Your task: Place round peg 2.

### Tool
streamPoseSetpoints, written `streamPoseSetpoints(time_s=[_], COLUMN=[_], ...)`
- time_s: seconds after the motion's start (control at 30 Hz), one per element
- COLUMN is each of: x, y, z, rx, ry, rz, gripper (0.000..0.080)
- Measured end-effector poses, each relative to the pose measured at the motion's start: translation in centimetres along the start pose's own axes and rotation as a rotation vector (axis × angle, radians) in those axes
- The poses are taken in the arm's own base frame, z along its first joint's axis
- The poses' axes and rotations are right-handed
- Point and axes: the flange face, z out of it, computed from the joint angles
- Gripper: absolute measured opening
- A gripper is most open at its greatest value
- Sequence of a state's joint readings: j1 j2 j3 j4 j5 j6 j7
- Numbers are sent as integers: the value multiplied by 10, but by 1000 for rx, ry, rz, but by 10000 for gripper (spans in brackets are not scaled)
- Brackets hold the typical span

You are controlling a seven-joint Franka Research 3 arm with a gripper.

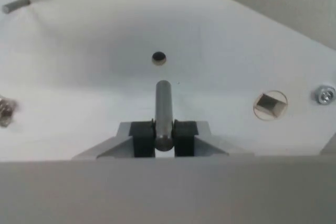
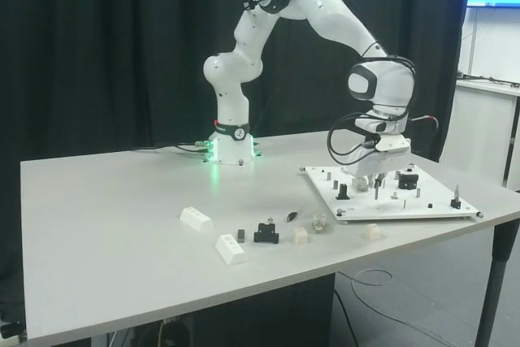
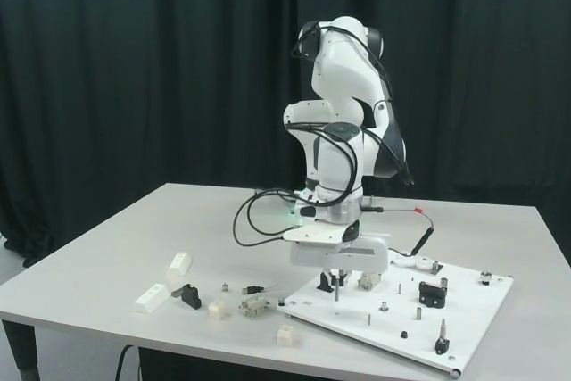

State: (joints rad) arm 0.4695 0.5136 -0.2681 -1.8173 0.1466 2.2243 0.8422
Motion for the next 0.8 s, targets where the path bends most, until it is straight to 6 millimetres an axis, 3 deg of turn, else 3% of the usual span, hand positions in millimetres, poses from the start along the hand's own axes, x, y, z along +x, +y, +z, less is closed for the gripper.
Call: streamPoseSetpoints(time_s=[0.8], x=[1], y=[1], z=[-9], rx=[-1], ry=[8], rz=[-7], gripper=[75])
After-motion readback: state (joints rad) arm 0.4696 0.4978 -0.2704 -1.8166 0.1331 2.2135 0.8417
